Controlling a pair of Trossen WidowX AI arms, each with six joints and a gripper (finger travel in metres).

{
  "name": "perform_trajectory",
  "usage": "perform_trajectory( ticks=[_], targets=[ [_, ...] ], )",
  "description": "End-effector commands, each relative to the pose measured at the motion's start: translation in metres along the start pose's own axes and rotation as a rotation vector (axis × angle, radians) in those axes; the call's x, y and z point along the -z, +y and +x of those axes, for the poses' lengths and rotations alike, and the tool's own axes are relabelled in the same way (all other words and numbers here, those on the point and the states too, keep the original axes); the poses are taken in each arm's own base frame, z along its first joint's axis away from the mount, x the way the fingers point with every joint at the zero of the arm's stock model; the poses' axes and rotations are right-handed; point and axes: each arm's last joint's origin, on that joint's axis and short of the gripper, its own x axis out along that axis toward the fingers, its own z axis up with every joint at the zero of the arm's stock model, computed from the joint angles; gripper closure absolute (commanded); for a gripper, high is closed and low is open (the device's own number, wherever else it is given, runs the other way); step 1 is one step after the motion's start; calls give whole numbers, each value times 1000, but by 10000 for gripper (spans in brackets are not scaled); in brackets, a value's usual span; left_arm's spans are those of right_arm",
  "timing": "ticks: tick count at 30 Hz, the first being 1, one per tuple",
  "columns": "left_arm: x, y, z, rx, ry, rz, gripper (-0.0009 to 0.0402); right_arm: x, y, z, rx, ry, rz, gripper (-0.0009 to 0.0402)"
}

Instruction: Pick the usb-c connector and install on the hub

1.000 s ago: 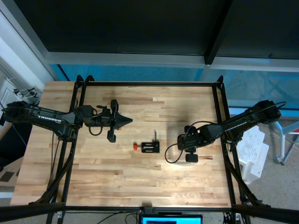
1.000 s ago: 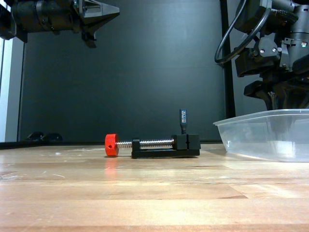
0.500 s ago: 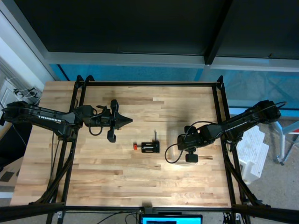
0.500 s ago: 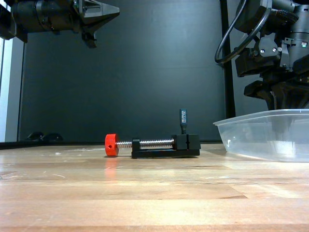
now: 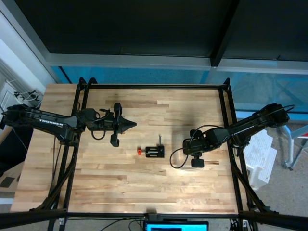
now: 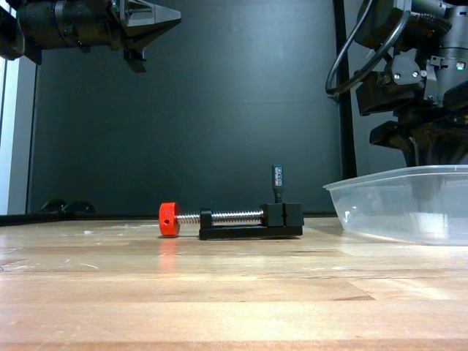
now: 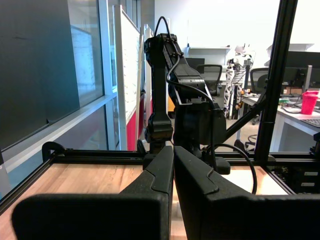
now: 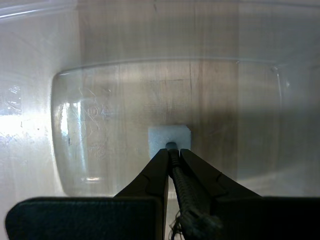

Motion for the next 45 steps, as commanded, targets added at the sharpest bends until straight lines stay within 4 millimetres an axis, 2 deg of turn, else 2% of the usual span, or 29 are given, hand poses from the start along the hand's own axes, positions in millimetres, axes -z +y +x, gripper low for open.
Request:
perform_trajectory(
  ticks=[1, 12, 28, 38, 45],
  targets=[
    [0, 0, 0, 0, 0, 0, 393, -3, 0, -4, -3, -13, 2, 393],
    [0, 0, 0, 0, 0, 0, 393, -8, -1, -25, -2, -12, -1, 393],
    [0, 0, 0, 0, 0, 0, 393, -23, -2, -78, 1, -7, -47, 393],
    [0, 0, 0, 0, 0, 0, 393, -28, -1, -84, -6, -14, -182, 393],
    [0, 0, 0, 0, 0, 0, 393, -44, 1, -84, -4, -19, -167, 393]
  ],
)
